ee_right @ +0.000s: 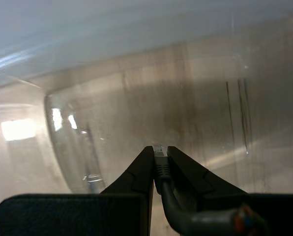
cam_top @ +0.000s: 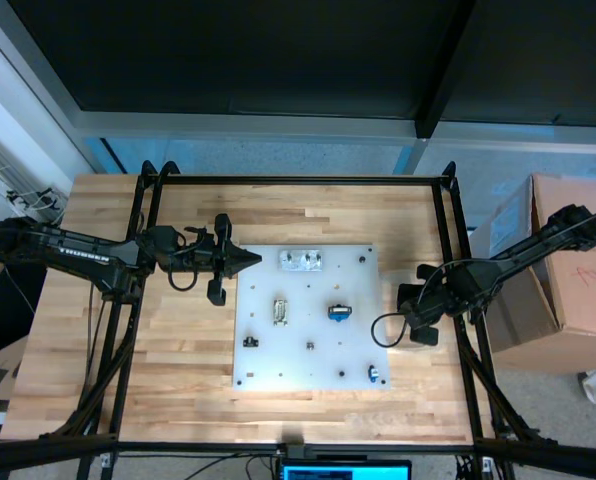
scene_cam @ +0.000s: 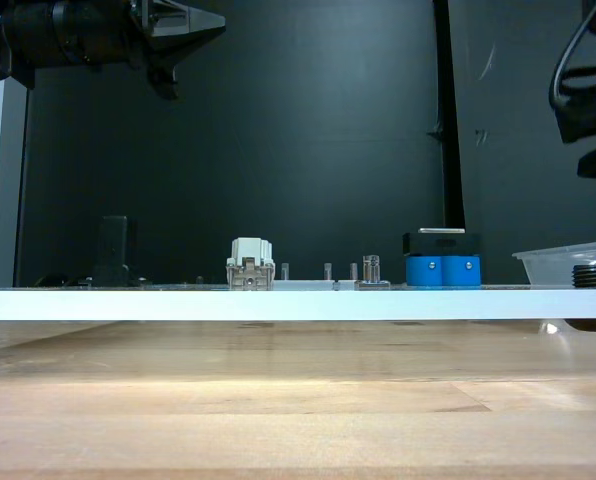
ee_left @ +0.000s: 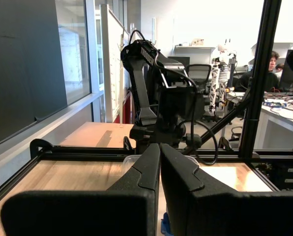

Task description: Remove the RJ45 connector from the taskboard and place in the container

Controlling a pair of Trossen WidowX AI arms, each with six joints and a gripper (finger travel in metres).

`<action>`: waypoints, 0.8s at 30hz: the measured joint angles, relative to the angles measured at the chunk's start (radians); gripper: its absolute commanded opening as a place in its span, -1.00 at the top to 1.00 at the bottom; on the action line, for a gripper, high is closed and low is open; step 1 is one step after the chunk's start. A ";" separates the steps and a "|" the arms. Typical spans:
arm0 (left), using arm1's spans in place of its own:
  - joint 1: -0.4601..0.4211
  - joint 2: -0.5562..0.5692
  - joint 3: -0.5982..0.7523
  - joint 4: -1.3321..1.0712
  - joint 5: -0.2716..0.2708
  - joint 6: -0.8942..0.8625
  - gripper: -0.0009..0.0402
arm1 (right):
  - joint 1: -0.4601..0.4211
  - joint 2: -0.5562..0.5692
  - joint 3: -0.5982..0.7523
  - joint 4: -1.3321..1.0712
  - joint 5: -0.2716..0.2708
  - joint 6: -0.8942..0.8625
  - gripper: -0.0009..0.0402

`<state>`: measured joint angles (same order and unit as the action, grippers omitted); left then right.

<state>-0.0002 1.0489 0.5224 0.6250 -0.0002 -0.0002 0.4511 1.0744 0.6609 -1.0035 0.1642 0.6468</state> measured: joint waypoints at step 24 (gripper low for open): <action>0.000 0.000 0.000 0.000 0.000 0.000 0.96 | -0.024 0.149 -0.039 0.180 0.000 0.031 0.96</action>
